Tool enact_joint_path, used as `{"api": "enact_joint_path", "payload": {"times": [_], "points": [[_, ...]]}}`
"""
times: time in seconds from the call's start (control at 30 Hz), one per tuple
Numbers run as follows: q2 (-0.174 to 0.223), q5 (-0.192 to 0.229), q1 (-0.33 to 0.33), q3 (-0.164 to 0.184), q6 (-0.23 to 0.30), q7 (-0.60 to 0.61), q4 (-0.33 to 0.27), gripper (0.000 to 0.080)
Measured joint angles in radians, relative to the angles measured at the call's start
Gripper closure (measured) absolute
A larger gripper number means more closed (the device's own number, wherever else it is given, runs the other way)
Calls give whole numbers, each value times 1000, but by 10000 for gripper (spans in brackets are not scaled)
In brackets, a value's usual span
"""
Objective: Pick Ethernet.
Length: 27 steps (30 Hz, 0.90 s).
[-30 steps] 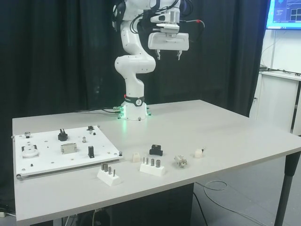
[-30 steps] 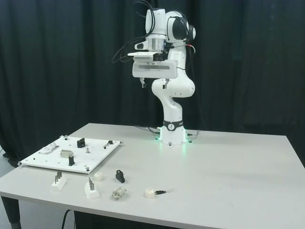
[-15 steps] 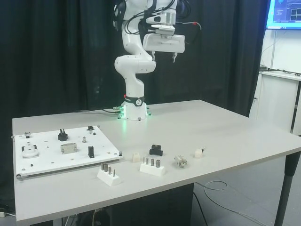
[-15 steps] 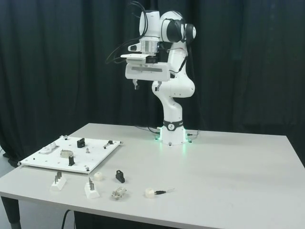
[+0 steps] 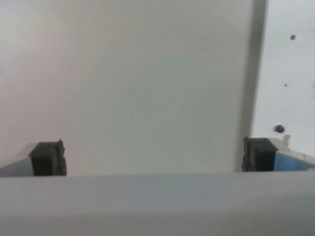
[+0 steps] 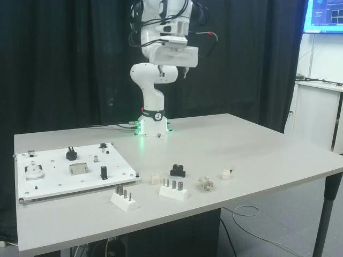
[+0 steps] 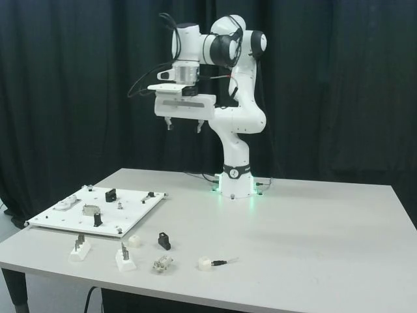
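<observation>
Swinging toward the white board [image 7: 98, 212] since a moment ago, the gripper [image 7: 184, 124] is hanging high, fingers spread and empty. Ethernet connector [image 6: 206, 183] is lying near the table's [image 6: 257, 144] front edge.

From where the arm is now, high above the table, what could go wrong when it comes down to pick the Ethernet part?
1. Small parts lie close together near the table's front edge: the metal connector, the black clip and the white pin blocks. The descent may hit the wrong one.
2. The gripper hangs high, jaws wide open; the wrist view shows only bare table and the white board's edge, so no target is in sight yet.
</observation>
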Motion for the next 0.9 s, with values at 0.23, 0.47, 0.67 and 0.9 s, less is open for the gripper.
{"api": "enact_joint_path", "payload": {"times": [0.23, 0.47, 0.67, 0.9], "points": [[26, -26, -37, -41, 3, -90, -4, 3], [48, -39, -71, -91, 21, -161, -17, 3], [60, -49, -95, -139, 51, -223, -42, 3], [73, -60, -117, -198, 89, -295, -71, 3]]}}
